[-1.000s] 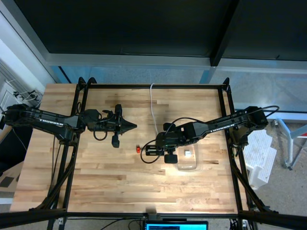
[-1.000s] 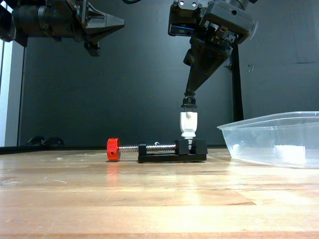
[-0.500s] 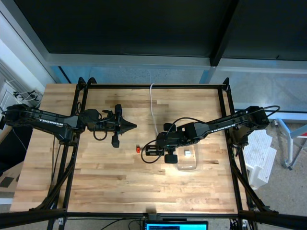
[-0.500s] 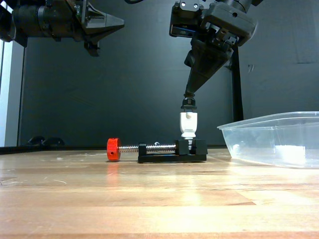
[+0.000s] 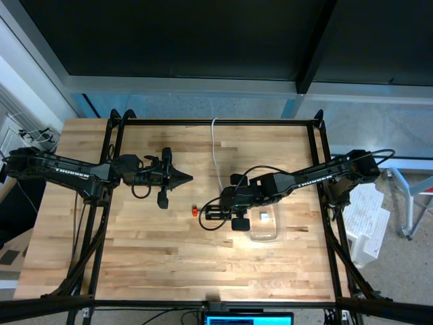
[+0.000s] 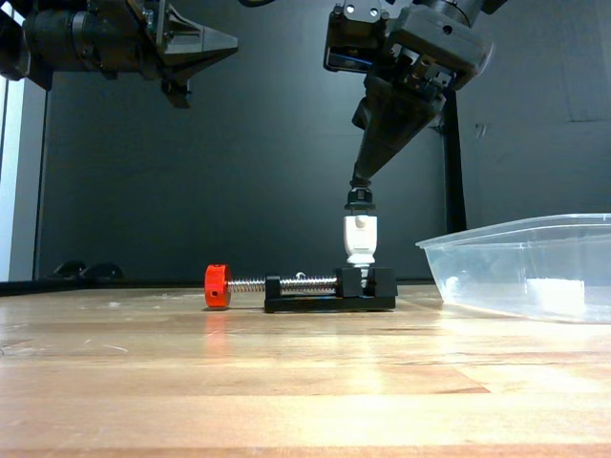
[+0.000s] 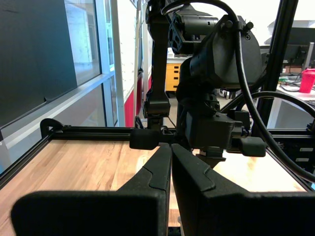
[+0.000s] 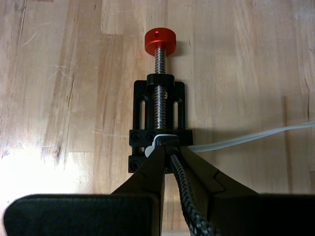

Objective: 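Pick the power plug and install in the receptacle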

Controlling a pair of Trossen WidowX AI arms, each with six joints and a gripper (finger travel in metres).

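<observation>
My right claw [image 6: 360, 181] is clamped on the small dark power plug [image 6: 360, 199], which sits right on top of the white socket [image 6: 360, 236] of the black block receptacle [image 6: 330, 287] (so the picking up is done). I think pushing it in and letting go are left. My left claw [image 7: 171, 147] hangs high, well apart, fingers together. Hardly anything has moved since a second ago.
</observation>
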